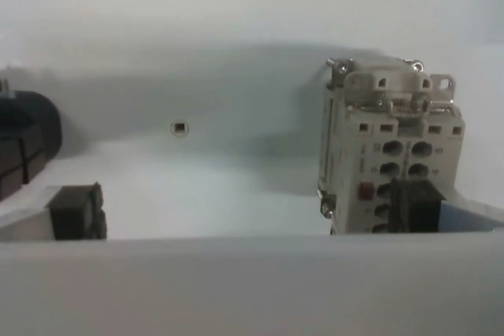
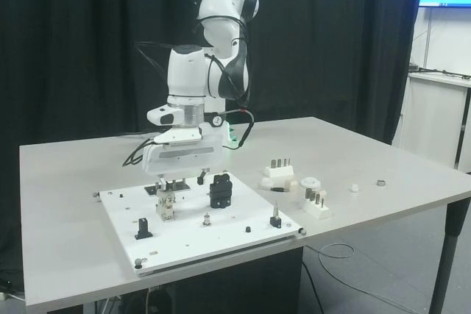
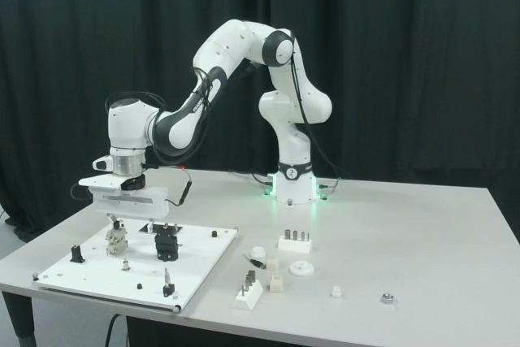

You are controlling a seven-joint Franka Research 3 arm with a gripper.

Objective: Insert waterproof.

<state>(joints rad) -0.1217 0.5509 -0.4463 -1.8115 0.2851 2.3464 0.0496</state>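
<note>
The waterproof connector (image 1: 390, 147) is a grey-white block with rows of round pin holes and a metal latch on top. It stands upright on the white board (image 2: 221, 244) near its left rear part (image 2: 165, 207) (image 3: 117, 239). My gripper (image 1: 244, 212) hangs just above it (image 2: 179, 180) (image 3: 128, 219), open, with nothing between the fingers. One black fingertip (image 1: 413, 204) is in front of the connector's face, and the other fingertip (image 1: 76, 210) is far off to the side over bare board.
A black block (image 2: 220, 190) (image 3: 166, 243) (image 1: 24, 147) stands on the board beside the connector. A small black holder (image 2: 143, 227), a peg (image 2: 207, 220) and another black peg (image 2: 274, 220) are nearer the front edge. White fixtures (image 2: 280, 173) (image 2: 316, 204) and a gear (image 2: 312, 182) lie on the table to the right.
</note>
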